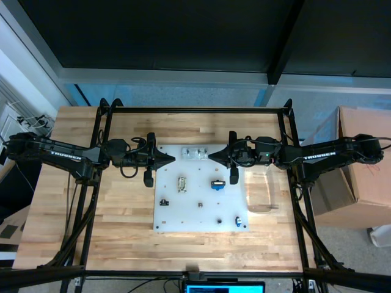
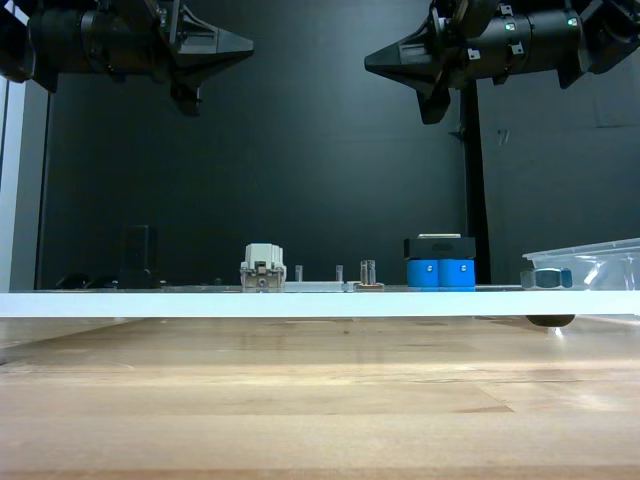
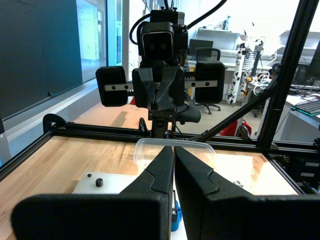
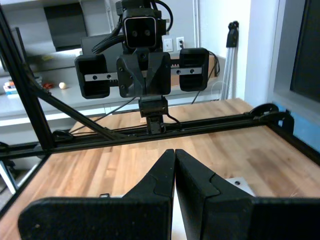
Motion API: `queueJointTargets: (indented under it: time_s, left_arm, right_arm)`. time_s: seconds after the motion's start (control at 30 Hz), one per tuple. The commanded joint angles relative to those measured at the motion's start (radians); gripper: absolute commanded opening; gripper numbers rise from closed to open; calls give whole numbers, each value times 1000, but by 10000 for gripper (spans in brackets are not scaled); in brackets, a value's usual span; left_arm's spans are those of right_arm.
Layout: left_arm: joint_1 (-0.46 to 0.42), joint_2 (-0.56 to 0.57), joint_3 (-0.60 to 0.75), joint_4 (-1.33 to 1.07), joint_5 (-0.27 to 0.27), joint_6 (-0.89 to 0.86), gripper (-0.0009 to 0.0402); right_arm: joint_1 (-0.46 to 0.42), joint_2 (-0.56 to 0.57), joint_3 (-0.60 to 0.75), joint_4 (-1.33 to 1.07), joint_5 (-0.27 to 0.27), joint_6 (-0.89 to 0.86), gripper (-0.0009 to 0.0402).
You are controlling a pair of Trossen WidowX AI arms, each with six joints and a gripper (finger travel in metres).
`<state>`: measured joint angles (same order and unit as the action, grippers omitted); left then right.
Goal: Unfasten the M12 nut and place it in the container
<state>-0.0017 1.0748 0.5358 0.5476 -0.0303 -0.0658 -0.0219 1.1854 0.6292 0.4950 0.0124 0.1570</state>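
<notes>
Above the board (image 1: 183, 210), left claw (image 1: 174, 159) and right claw (image 1: 209, 155) closed; nut (image 2: 545, 278) on its stud, ribs hidden.

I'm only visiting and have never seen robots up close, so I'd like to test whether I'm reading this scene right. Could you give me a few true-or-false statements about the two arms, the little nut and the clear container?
1. The silver nut lies inside the clear container. False: the M12 nut sits on its stud on the white board, outside the container.
2. Both grippers hang high over the board's far part, tips facing each other. True: the left gripper and the right gripper touch nothing.
3. The right gripper's jaws are spread wide. False: they are shut, holding nothing.
4. The left gripper's jaws are shut and hold nothing. True.
</notes>
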Motion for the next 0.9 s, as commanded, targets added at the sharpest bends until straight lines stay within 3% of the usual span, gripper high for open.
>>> queueJointTargets:
  time_s: [0.03,0.4,0.9]
  left_arm:
    - [0,0,0,0,0,0,0]
    - [0,0,0,0,0,0,0]
    - [0,0,0,0,0,0,0]
  right_arm:
    - [18,0,50,-127,-13,36,0]
    - [165,26,275,-729,31,108,0]
    - [324,290,595,-1206,30,346,0]
